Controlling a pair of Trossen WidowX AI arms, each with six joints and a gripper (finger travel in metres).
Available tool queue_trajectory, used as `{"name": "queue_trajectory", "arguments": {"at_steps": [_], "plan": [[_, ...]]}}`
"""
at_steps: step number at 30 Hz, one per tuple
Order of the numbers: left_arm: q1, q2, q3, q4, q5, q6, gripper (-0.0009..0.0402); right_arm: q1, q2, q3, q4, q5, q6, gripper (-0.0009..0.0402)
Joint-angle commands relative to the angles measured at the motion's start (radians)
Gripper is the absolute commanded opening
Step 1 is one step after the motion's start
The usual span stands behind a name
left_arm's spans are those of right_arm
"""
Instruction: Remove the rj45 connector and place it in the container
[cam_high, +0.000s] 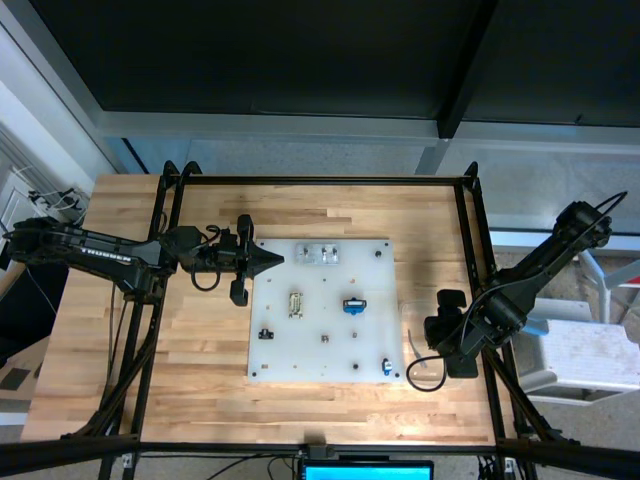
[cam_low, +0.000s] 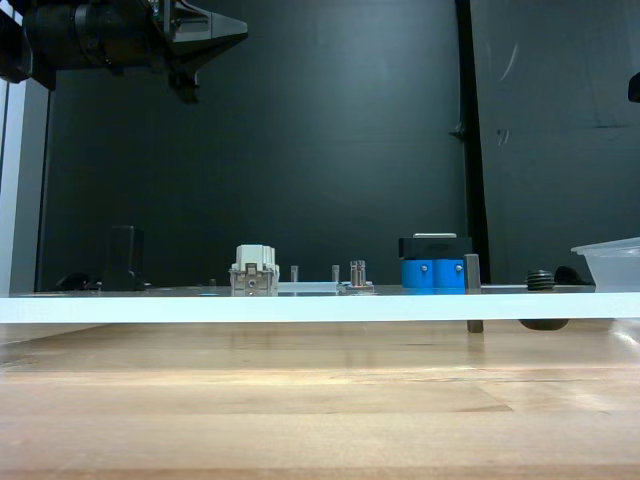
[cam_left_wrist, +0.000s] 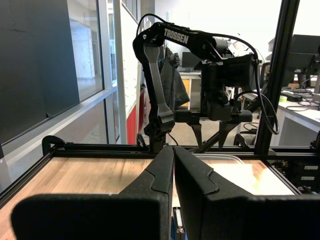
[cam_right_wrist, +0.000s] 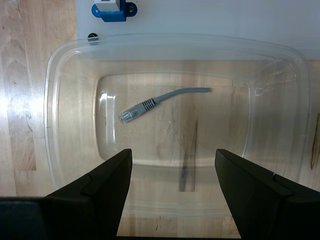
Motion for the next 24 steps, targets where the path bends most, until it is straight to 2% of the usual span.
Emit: {"name": "queue_trajectory", "arguments": {"at_steps": [1, 24], "plan": [[0.0, 0.0, 0.0, 0.0, 0.0, 0.0, 0.0001, 0.0, 0.0, 0.0, 0.004, 0.0, 0.001, 0.0232], [0.0, 0.0, 0.0, 0.0, 0.0, 0.0, 0.0001, 0.0, 0.0, 0.0, 0.018, 0.0, 0.001, 0.0232]]}}
